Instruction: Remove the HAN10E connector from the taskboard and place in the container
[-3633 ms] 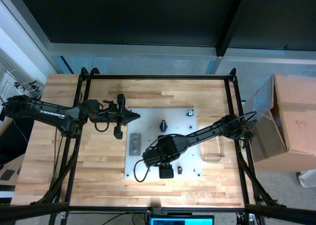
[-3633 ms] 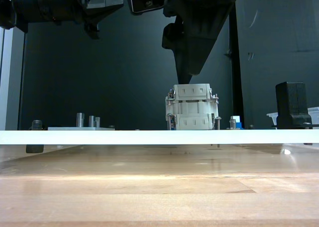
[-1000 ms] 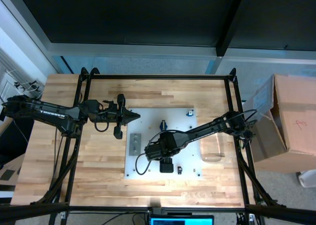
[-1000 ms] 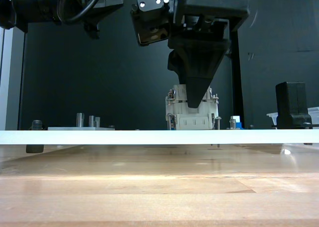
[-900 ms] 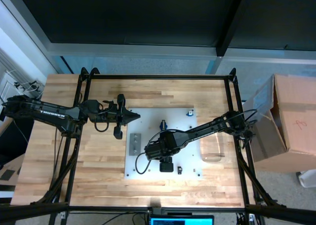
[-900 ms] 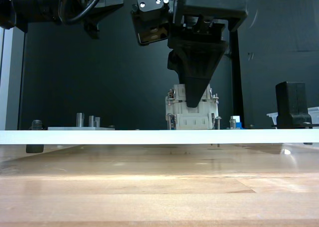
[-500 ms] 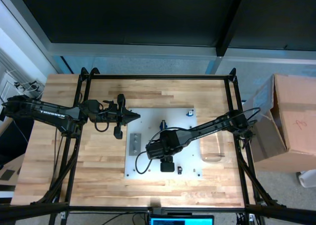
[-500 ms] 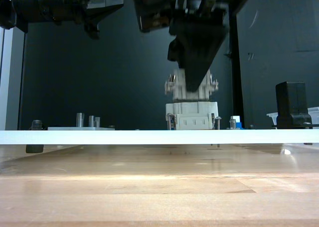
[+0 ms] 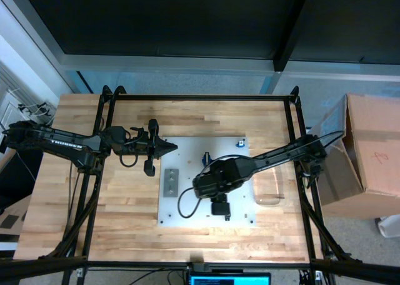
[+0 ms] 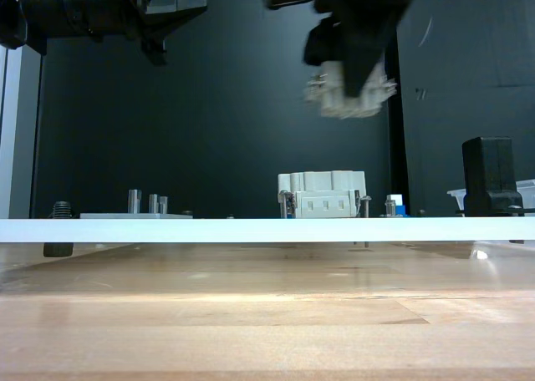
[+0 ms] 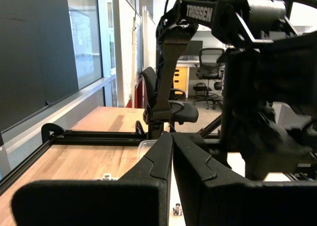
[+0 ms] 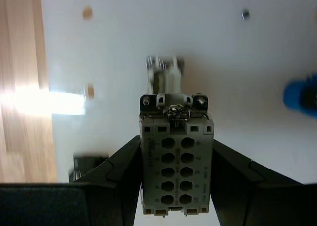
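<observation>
Right gripper (image 12: 177, 172): fingers clamped on both long sides of the HAN10E connector (image 12: 177, 161). We see the ten-hole face pointing at the wrist camera.

In the low view the connector (image 10: 349, 93) hangs in the air under the right gripper (image 10: 355, 34), well clear of its seat (image 10: 322, 195) and a little to the right of it. It's blurred there, so we can't call the tilt. The seat housing stands on the taskboard (image 10: 209, 229) with nothing on top.

In the high view the connector is hidden under the right gripper (image 9: 220, 207), which is over the near half of the taskboard (image 9: 172, 213). The clear container (image 9: 269, 202) sits just beside the board's right edge, apart from the gripper.

The right wrist view shows the seat (image 12: 166, 77) on the white board beyond the connector.

Left gripper (image 11: 172, 156): fingers pressed together, nothing between them. It hovers high at the board's far left corner (image 9: 165, 147).
</observation>
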Controlling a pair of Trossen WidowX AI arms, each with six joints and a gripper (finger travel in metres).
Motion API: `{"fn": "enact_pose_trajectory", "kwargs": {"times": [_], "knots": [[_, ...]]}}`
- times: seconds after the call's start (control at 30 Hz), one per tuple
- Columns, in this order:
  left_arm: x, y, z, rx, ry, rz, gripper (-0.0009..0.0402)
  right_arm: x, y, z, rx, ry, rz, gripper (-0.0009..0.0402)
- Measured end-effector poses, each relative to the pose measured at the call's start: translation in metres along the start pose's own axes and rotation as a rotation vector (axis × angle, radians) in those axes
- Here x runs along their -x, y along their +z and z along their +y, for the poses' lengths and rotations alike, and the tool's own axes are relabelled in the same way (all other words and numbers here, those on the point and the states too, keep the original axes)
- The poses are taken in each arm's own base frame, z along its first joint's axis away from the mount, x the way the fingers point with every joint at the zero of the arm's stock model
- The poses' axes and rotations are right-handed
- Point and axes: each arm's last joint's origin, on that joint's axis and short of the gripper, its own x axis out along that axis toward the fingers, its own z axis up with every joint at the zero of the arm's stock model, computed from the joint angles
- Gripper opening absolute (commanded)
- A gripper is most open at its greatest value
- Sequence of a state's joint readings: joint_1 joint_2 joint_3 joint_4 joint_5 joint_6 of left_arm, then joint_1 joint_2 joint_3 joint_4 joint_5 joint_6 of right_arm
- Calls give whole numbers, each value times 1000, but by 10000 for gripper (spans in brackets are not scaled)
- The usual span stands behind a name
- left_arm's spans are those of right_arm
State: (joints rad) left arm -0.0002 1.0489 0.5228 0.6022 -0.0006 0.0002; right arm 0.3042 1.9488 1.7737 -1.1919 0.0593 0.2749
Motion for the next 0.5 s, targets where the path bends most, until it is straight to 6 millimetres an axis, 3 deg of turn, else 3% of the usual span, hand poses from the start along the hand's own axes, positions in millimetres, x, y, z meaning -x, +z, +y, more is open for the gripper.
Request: {"fn": "enact_pose_trajectory", "kwargs": {"times": [0.5], "knots": [[0,0,0,0,0,0,0,8,-103,-6,70,1,44,4]]}}
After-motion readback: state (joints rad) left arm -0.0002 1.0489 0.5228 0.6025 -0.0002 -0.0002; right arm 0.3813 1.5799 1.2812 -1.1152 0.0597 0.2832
